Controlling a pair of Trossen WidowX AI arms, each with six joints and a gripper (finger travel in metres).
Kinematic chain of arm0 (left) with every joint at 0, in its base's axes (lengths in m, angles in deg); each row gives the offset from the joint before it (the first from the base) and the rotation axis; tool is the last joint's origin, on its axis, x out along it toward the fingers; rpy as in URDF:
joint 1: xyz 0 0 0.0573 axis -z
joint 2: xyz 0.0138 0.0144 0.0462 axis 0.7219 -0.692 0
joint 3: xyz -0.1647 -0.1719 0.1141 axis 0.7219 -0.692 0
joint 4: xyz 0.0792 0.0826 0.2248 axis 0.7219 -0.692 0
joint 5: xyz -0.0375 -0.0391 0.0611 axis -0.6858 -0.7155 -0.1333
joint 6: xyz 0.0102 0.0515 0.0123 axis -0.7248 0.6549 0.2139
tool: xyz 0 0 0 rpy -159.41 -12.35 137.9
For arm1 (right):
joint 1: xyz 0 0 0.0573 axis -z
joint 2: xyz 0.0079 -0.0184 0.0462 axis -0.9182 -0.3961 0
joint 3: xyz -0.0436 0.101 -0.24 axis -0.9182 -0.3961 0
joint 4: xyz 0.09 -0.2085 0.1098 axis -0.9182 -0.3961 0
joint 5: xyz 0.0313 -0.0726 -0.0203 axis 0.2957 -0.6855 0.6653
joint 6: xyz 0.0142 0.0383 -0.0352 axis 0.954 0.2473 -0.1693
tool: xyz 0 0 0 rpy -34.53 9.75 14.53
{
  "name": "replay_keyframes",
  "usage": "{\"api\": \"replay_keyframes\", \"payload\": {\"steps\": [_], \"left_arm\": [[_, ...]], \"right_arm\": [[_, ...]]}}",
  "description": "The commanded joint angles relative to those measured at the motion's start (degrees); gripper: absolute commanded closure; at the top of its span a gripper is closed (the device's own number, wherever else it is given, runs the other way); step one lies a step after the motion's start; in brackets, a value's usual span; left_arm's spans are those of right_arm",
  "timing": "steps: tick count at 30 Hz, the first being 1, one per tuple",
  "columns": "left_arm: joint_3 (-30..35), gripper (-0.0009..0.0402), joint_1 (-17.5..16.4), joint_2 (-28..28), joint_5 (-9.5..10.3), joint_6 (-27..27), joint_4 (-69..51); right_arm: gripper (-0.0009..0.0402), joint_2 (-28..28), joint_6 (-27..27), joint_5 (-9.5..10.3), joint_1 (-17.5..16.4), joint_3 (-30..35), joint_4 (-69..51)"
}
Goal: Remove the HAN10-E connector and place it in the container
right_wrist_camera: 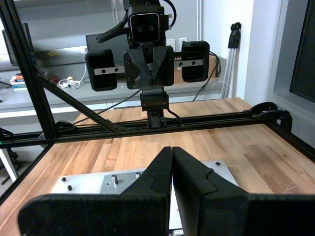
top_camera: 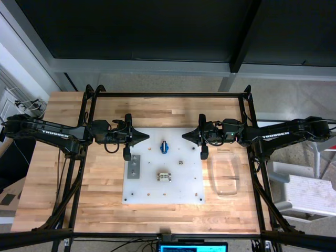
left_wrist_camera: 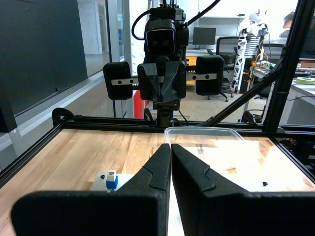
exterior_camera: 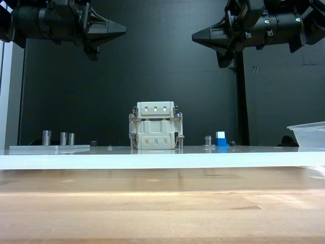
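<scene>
The HAN10-E connector is a small beige-grey block seated on the white plate; the low view shows the connector upright at the plate's middle. The clear container lies on the wood right of the plate, and its rim shows in the low view. My left gripper hangs shut above the plate's far left edge, pointing right. My right gripper hangs shut above the far right edge, pointing left. Both hover high, apart from the connector. The wrist views show each pair of fingers pressed together.
A small blue upright part stands at the plate's far middle. A grey metal block with holes sits on the plate's left side, its pegs visible low. A black frame surrounds the table.
</scene>
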Motion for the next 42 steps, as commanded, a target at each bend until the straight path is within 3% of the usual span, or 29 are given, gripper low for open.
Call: {"api": "replay_keyframes", "payload": {"steps": [1, 20, 23, 25, 36, 42], "left_arm": [[0.00, 0.0393, 0.00, -0.02, 0.00, 0.00, 0.04], [0.00, 0.0393, 0.02, -0.02, 0.00, 0.00, 0.04], [0.00, 0.0393, 0.00, -0.02, 0.00, 0.00, 0.04], [0.00, 0.0393, 0.00, -0.02, 0.00, 0.00, 0.04], [0.00, 0.0393, 0.00, -0.02, 0.00, 0.00, 0.04], [0.00, 0.0393, 0.00, -0.02, 0.00, 0.00, 0.04]], "right_arm": [[0.0393, -0.02, 0.02, 0.00, -0.17, -0.02, 0.00], [0.0393, -0.02, 1.16, 0.13, -0.17, 0.22, 0.20], [0.0393, -0.02, 1.18, 2.86, -0.20, 1.38, -0.13], [0.0393, -0.02, 1.33, 3.52, -0.20, 2.43, -0.44], [0.0393, -1.62, -0.02, 3.48, -0.74, 18.91, -30.29], [0.0393, -5.42, -1.18, 3.45, -2.34, 30.69, -47.84]]}}
